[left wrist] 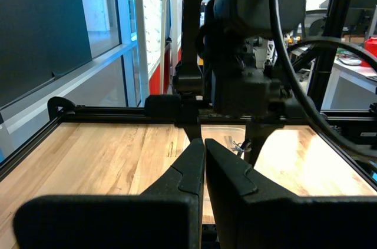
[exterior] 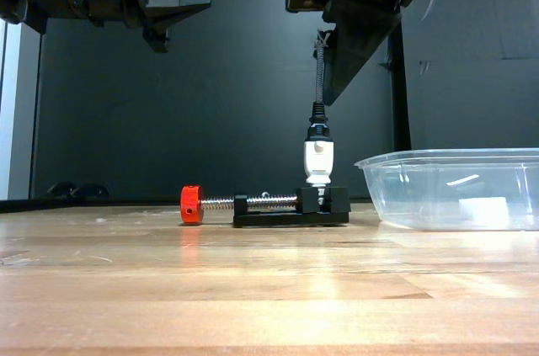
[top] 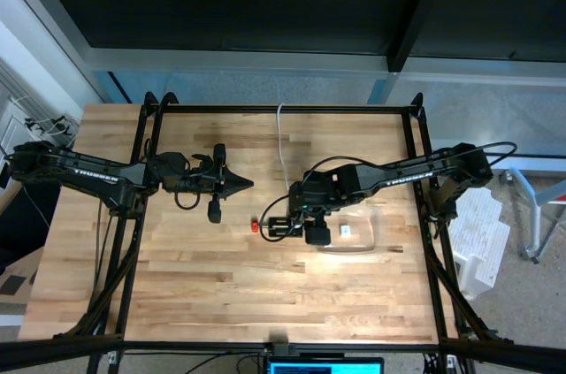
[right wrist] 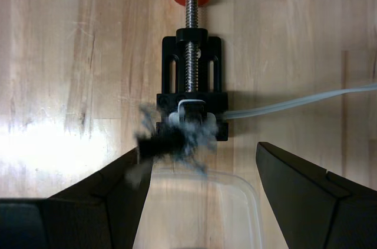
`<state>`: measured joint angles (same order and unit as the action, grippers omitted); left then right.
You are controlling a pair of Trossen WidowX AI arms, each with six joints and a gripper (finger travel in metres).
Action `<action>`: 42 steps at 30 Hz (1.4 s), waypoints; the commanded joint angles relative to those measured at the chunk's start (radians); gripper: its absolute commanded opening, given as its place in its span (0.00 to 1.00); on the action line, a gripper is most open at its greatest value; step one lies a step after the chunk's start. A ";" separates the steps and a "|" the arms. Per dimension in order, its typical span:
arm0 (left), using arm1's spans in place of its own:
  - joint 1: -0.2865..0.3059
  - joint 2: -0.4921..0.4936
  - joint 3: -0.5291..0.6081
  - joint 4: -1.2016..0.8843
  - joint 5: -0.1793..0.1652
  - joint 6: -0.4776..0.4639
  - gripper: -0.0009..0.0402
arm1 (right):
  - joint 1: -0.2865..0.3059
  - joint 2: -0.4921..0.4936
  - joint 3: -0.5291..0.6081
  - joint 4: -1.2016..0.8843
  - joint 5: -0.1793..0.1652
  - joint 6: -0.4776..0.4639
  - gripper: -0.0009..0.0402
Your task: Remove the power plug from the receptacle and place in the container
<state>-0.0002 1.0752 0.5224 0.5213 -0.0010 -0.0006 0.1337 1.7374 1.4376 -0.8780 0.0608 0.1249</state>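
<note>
Directly above the vise (exterior: 290, 204), the right gripper (right wrist: 199, 150) hangs with its jaws released, spread wide and holding nothing. The plug (exterior: 317, 130) sits on top of the white receptacle (exterior: 318, 158), which stands upright, clamped in the vise on the table (exterior: 253, 289). The container (exterior: 455, 188) lies just beside the vise, opposite its red knob (exterior: 191, 204). The left gripper (left wrist: 204, 143) hovers well off to the left, jaws clenched on nothing.

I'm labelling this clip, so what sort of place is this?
Probably a robotics lab: framed wooden table, shut left gripper over its left side, open right gripper above a vise clamping the receptacle with its power plug.
</note>
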 commanded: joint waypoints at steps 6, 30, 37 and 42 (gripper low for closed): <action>0.000 0.000 0.000 0.000 0.000 0.000 0.02 | 0.000 0.071 0.046 0.000 0.000 0.001 0.62; 0.000 0.000 0.000 0.000 0.000 0.000 0.02 | 0.011 0.105 0.022 0.039 0.026 0.007 0.61; 0.000 0.000 0.000 0.000 0.000 0.000 0.02 | 0.013 0.105 0.008 0.063 0.025 0.007 0.57; 0.000 0.000 0.000 0.000 0.000 0.000 0.02 | 0.013 0.105 0.004 0.068 0.025 0.007 0.49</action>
<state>-0.0002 1.0748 0.5224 0.5213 -0.0010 -0.0002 0.1463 1.8427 1.4422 -0.8104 0.0864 0.1326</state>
